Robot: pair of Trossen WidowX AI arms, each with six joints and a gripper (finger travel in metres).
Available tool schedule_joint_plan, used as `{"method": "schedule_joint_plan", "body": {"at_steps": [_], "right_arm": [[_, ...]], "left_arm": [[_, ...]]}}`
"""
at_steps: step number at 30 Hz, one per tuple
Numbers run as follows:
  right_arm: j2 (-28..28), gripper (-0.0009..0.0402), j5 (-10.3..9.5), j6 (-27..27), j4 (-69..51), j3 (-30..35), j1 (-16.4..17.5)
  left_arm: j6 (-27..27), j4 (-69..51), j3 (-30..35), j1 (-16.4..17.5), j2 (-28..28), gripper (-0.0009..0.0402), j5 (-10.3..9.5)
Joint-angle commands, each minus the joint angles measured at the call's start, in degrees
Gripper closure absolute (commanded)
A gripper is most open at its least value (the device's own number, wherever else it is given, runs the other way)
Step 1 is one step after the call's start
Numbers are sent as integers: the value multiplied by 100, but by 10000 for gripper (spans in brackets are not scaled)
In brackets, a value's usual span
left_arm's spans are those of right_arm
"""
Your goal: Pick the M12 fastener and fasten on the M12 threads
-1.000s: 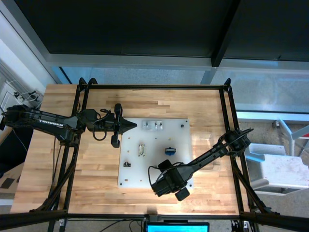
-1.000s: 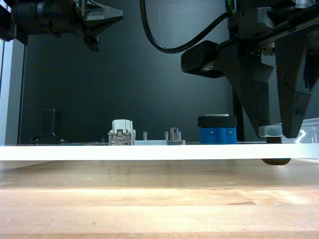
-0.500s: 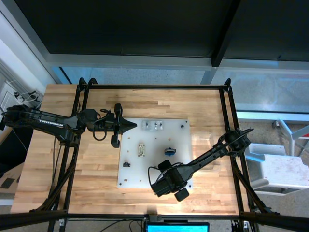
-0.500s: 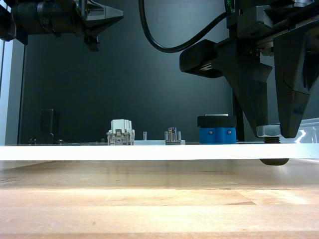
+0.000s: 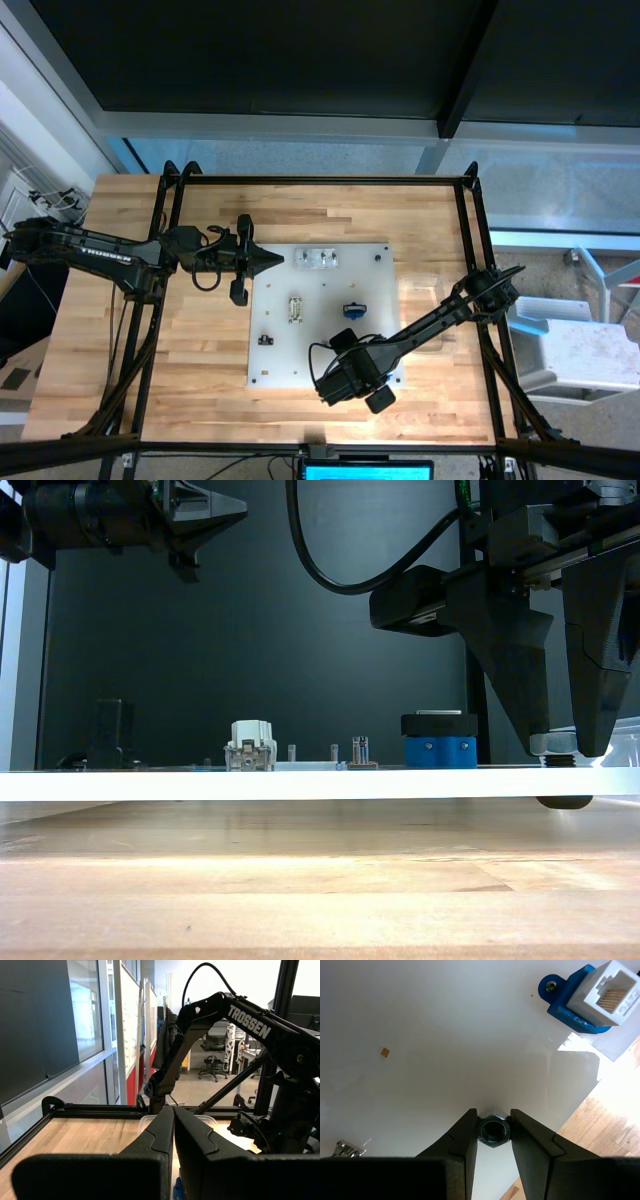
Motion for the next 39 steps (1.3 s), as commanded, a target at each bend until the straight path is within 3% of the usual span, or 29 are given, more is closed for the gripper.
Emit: {"method": "schedule_joint_plan", "body": {"at_steps": [1, 9, 15, 19, 27, 29, 32, 33, 39], "right_arm": [[-15, 316, -7, 0, -15, 7, 9], [-24, 231, -7, -24, -15, 7, 33], [-131, 199, -9, -210, -37, 7, 48], [-321, 200, 0, -1335, -50, 7, 46], [-656, 211, -2, -3021, -385, 7, 48], [-660, 215, 11, -3738, -426, 7, 61], [-660, 223, 164, -5475, -413, 7, 57], [-660, 226, 155, -5753, -413, 7, 57], [-667, 238, 168, -6850, -372, 7, 61]], "left_arm": [[0, 0, 2, 0, 2, 393, 0], [0, 0, 2, 2, 2, 393, 0], [0, 0, 2, 0, 2, 393, 0], [0, 0, 2, 2, 2, 393, 0], [0, 0, 2, 0, 2, 393, 0], [0, 0, 2, 2, 2, 393, 0], [0, 0, 2, 2, 2, 393, 0], [0, 0, 2, 0, 2, 393, 0], [0, 0, 2, 2, 2, 393, 0]]}}
